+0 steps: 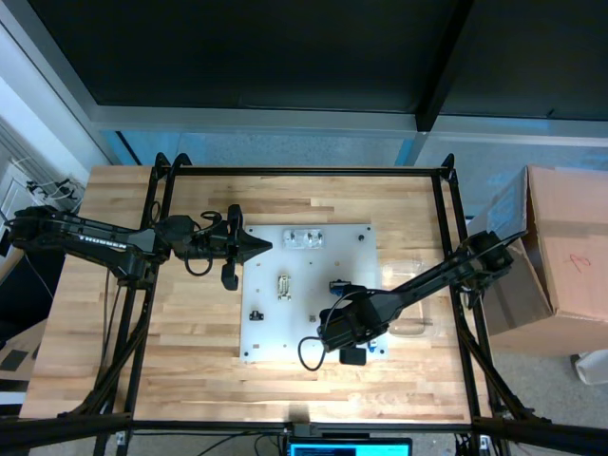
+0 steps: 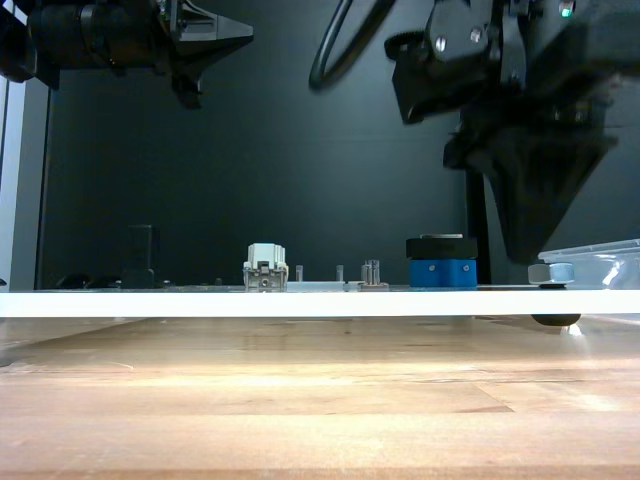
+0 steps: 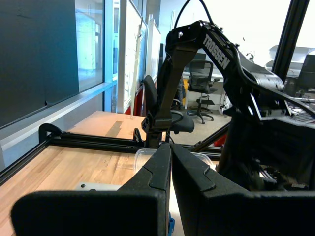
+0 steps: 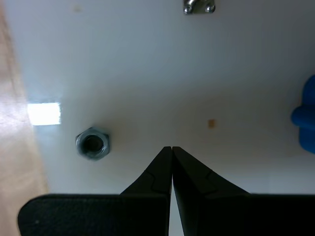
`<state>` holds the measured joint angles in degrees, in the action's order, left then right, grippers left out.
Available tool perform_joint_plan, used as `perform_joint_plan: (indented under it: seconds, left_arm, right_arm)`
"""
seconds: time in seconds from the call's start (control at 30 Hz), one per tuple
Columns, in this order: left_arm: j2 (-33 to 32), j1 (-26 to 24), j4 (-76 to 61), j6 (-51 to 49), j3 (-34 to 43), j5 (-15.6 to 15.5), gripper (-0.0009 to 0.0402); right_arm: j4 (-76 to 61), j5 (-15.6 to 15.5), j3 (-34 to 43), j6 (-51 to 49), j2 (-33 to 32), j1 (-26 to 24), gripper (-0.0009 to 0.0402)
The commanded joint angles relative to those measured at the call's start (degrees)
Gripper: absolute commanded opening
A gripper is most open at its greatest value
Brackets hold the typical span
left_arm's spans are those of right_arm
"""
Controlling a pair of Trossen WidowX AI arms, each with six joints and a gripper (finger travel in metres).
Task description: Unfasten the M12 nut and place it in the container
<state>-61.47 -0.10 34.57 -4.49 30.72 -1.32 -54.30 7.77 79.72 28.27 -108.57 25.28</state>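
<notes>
A butcher-block wooden table point(image 1: 81, 323) stands on pale speckled floor point(image 1: 313, 147), ringed by a black metal frame point(image 1: 304, 171). A cardboard box point(image 1: 560, 256) sits at three o'clock and a lit screen point(image 1: 347, 445) at six. Elsewhere, daylit windows point(image 3: 88, 44), office chairs point(image 3: 204, 78) and white panels point(image 3: 133, 49), perhaps whiteboards.

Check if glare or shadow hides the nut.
Right wrist view: glare patch near the nut, not over it; right gripper, jaws shut, hangs next to it. Low view: nut lit, backdrop black. Left wrist view: left gripper, raised, dark; windows bright.
</notes>
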Motion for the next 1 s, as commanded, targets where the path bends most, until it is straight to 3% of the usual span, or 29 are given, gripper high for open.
perform_joint_plan:
  seconds: [0.03, 0.23, 0.4, 0.57, 0.63, 0.7, 0.8, 0.83, 1.0]
  left_arm:
    - [0.0, 0.0, 0.0, 0.0, 0.0, 0.0, 0.0]
    - [0.0, 0.0, 0.0, 0.0, 0.0, 0.0, 0.0]
    - [0.0, 0.0, 0.0, 0.0, 0.0, 0.0, 0.0]
    - [0.0, 0.0, 0.0, 0.0, 0.0, 0.0, 0.0]
    - [0.0, 0.0, 0.0, 0.0, 0.0, 0.0, 0.0]
    - [0.0, 0.0, 0.0, 0.0, 0.0, 0.0, 0.0]
    - [0.0, 0.0, 0.0, 0.0, 0.0, 0.0, 0.0]
    - [0.0, 0.0, 0.0, 0.0, 0.0, 0.0, 0.0]
    - [0.0, 0.0, 0.0, 0.0, 0.0, 0.0, 0.0]
  right_arm:
    - [-0.4, -2.4, 0.0, 0.0, 0.6, 0.1, 0.0]
    - [1.9, -17.2, 0.4, -2.4, 0.6, 0.1, 0.0]
    - [3.6, -18.2, 0.2, -4.3, -0.7, 0.1, 0.0]
    - [5.5, -17.0, -0.6, -5.2, -1.6, 0.1, 0.0]
    - [5.4, -15.2, -0.6, -5.2, -1.6, 0.1, 0.0]
    - [4.9, -11.4, -0.6, -5.2, -1.5, 0.0, 0.0]
    - [3.2, -1.8, -0.6, -3.0, -0.6, 0.0, 0.0]
    - [2.6, -0.3, -0.5, -2.6, -0.3, 0.0, 0.0]
    - [-1.0, -0.5, 1.0, -2.1, 0.3, -0.1, 0.0]
